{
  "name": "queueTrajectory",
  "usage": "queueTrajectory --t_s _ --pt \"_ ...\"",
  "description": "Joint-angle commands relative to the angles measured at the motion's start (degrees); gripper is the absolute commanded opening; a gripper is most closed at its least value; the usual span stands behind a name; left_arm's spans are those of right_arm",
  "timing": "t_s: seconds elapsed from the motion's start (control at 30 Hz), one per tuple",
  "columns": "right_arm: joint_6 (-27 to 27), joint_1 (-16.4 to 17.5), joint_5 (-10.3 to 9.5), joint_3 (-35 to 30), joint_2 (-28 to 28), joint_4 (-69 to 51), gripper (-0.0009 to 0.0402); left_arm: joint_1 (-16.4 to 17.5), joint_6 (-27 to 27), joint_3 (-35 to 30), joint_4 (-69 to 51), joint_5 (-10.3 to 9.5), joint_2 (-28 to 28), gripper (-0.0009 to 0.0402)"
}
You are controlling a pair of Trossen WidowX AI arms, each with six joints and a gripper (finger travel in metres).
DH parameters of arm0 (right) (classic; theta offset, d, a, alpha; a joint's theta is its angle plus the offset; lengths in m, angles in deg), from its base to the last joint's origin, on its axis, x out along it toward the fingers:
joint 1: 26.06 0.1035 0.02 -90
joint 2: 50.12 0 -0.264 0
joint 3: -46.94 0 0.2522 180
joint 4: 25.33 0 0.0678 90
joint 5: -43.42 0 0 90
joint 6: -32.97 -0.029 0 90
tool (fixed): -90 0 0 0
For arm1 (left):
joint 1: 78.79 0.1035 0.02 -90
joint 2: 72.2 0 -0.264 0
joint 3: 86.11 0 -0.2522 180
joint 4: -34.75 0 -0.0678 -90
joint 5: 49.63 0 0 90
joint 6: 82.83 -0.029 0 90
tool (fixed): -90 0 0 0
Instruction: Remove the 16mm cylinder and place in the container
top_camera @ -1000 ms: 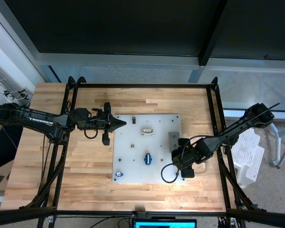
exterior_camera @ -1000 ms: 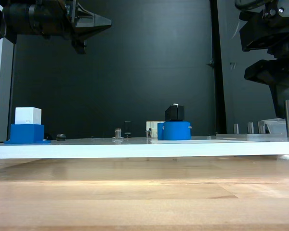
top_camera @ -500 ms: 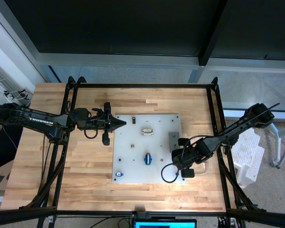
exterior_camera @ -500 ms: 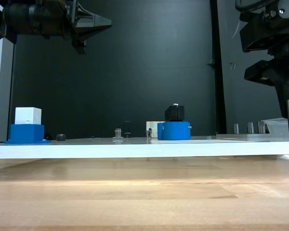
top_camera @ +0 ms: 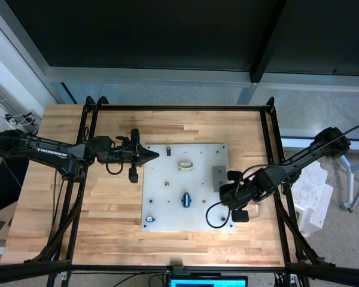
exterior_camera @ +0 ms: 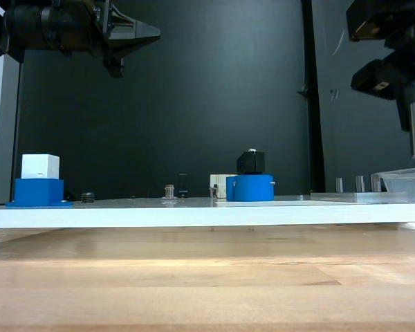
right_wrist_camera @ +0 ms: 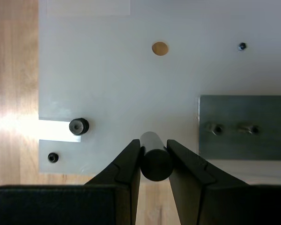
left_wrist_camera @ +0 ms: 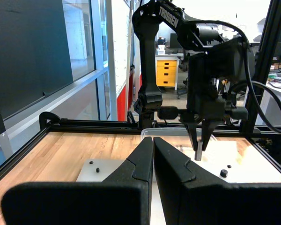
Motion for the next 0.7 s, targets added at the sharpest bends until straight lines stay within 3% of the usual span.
queueTrajectory --t_s 0.03,0.37,0.7 --pt "-0.24 0.07 0.04 -0.04 -1.49 -1.11 0.0009 0.02 -0.02 -0.02 0.00 0.00 0.00 0.0000" --pt "-0.37 0.20 0.07 1.09 -6.97 -7.61 0.0009 0.00 -0.02 -0.02 0.00 0.00 0.00 0.0000" --pt "-5.68 1.77 -0.92 9.53 -13.57 -8.83 0.0009 0.02 -0.02 -0.02 0.00 0.00 0.00 0.0000"
